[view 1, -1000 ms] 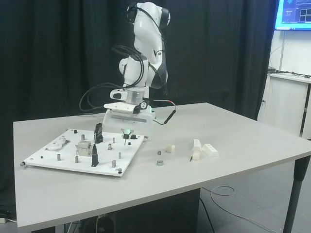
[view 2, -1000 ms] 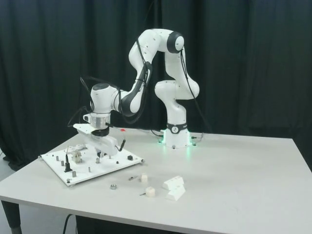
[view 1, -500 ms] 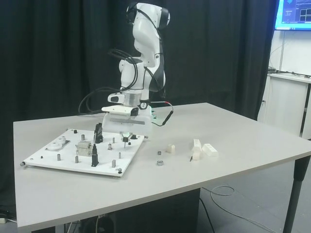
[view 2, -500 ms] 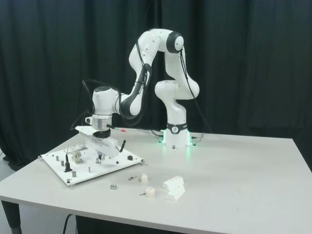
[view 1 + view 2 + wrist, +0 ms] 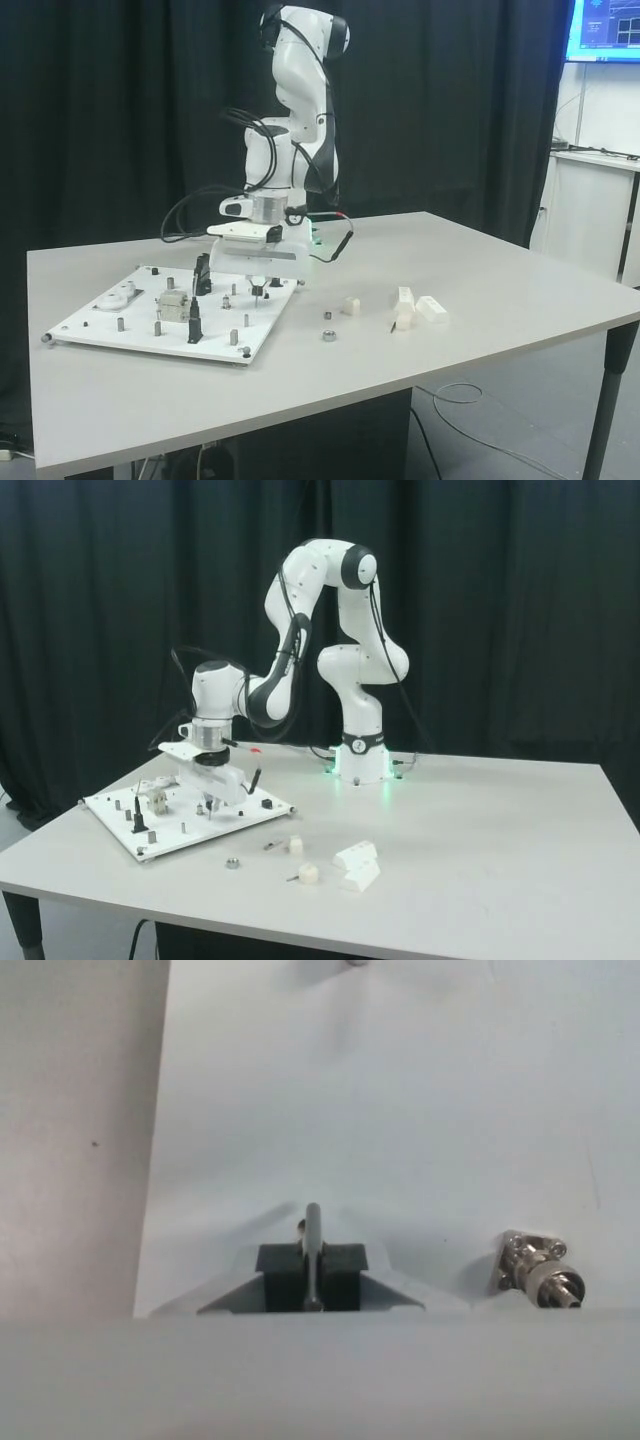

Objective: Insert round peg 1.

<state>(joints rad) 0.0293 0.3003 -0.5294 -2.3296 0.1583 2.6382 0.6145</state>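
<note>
White board (image 5: 140, 325), peg (image 5: 313, 1250), metal connector (image 5: 540, 1275) beside

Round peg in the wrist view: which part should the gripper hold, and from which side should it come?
Take the round peg by its upper shaft, from straight above, one finger on each side. It is slim and stands upright, and its lower end must be free to enter the white board. The gripper holds it just so, black pads clamped on the shaft.

We count one white board (image 5: 165, 320) on the grey table (image 5: 480, 300). Beside the board lie four white blocks (image 5: 432, 309) and one nut (image 5: 327, 335).
</note>
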